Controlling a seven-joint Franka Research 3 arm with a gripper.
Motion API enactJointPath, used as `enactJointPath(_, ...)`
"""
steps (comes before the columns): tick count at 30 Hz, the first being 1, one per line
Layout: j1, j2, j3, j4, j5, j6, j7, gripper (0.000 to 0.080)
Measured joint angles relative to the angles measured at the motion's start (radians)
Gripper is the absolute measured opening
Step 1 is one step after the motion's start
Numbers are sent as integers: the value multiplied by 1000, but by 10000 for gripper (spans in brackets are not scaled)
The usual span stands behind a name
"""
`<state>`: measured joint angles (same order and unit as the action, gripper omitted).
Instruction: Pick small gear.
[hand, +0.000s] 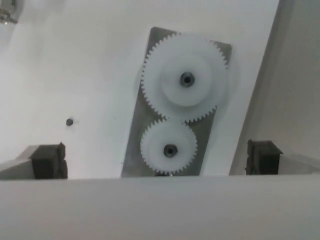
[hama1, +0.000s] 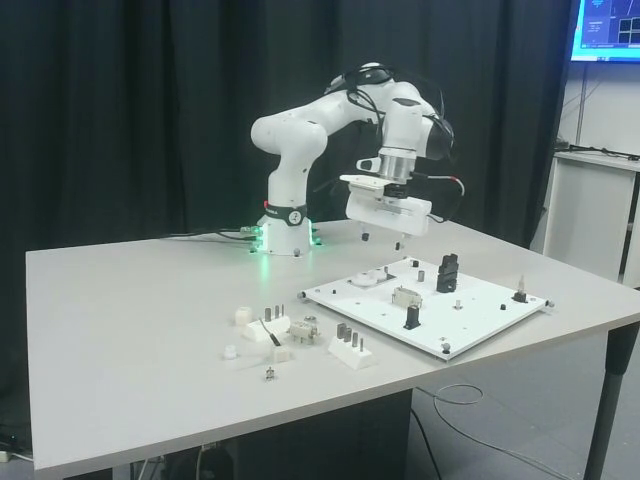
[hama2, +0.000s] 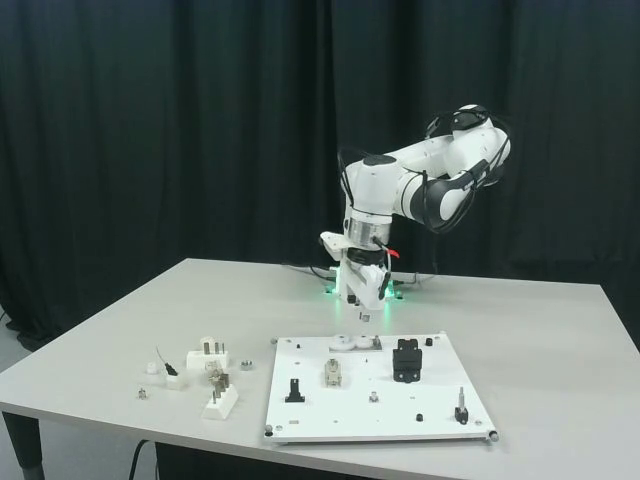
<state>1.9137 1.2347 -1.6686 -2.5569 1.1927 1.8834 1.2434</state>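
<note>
Here claw (hand: 156, 159) hangs wide over small gear (hand: 168, 148), meshed w/ big gear (hand: 185, 77) on plate (hand: 134, 150), probably for straddling it.

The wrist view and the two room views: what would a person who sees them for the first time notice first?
Probably the two white gears in the wrist view: the large gear and the small gear meshed together on a grey plate, between the open fingers of the tool. In the room views, the white arm hangs the tool above the far edge of the white board, with loose small parts beside it on the grey table.
</note>
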Motion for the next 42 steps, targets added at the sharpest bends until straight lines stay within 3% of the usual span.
enactJointPath(11, -26, 0, 1, 3, 0, 24, -62, 800)
enactJointPath(21, -76, 2, 9, 4, -1, 128, -163, 800)
enactJointPath(34, -228, 1, 15, 30, 4, 246, -355, 800)
enactJointPath(42, -335, -1, 28, 50, 53, 292, -497, 800)
